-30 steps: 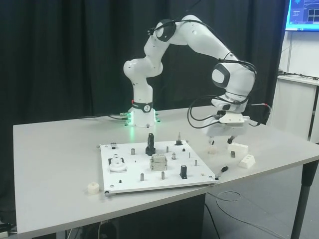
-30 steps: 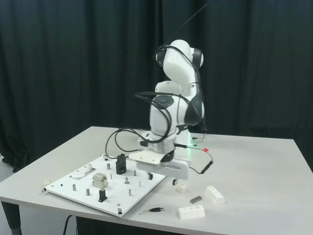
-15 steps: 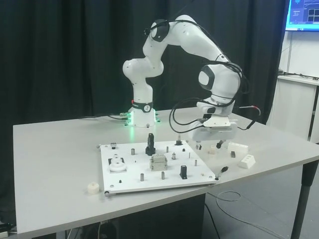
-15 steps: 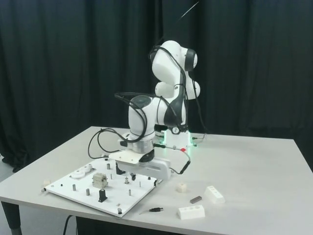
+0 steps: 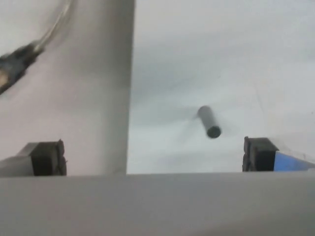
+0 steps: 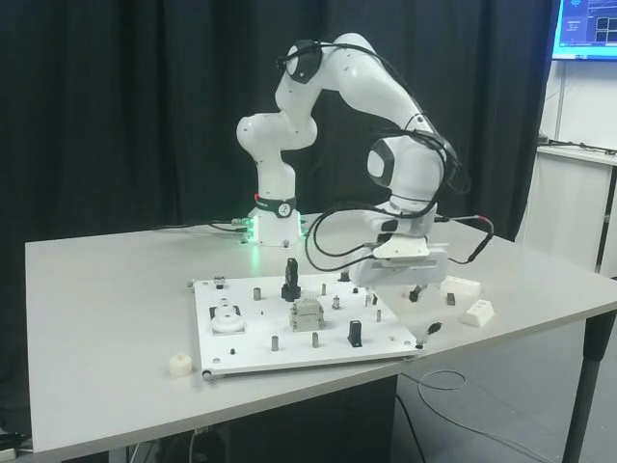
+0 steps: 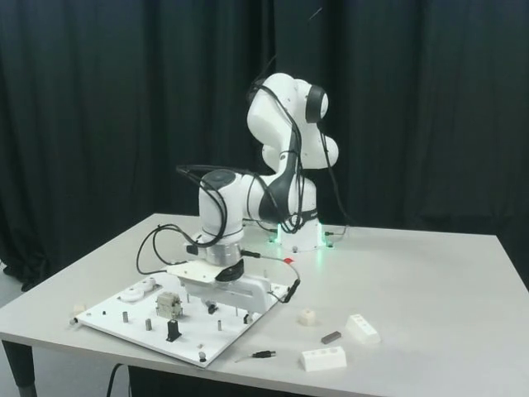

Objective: Remove round peg 2.

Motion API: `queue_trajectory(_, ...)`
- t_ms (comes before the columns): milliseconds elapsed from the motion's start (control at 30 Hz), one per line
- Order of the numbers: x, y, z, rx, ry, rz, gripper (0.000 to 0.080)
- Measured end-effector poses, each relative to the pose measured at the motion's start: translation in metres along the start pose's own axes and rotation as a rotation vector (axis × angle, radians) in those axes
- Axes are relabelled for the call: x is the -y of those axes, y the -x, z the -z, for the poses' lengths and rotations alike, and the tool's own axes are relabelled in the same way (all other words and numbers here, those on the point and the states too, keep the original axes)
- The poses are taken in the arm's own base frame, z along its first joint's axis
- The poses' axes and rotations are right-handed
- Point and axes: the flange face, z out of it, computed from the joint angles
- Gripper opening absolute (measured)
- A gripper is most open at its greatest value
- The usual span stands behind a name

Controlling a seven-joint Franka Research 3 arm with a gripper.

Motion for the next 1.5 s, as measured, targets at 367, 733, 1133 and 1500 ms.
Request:
queue_trajectory(367, -0.009, -0.013, -0.016, 0.025, -0.005, -0.029, 0.08)
queue_trajectory(733, -0.013, -0.019, -0.03, 0.031, -0.005, -0.024, 0.08)
queue_trajectory(1133, -0.02, -0.027, -0.039, 0.037, 0.001, -0.033, 0.0516)
queue_trajectory(1500, -0.02, -0.027, -0.039, 0.054, -0.014, -0.03, 0.0338)
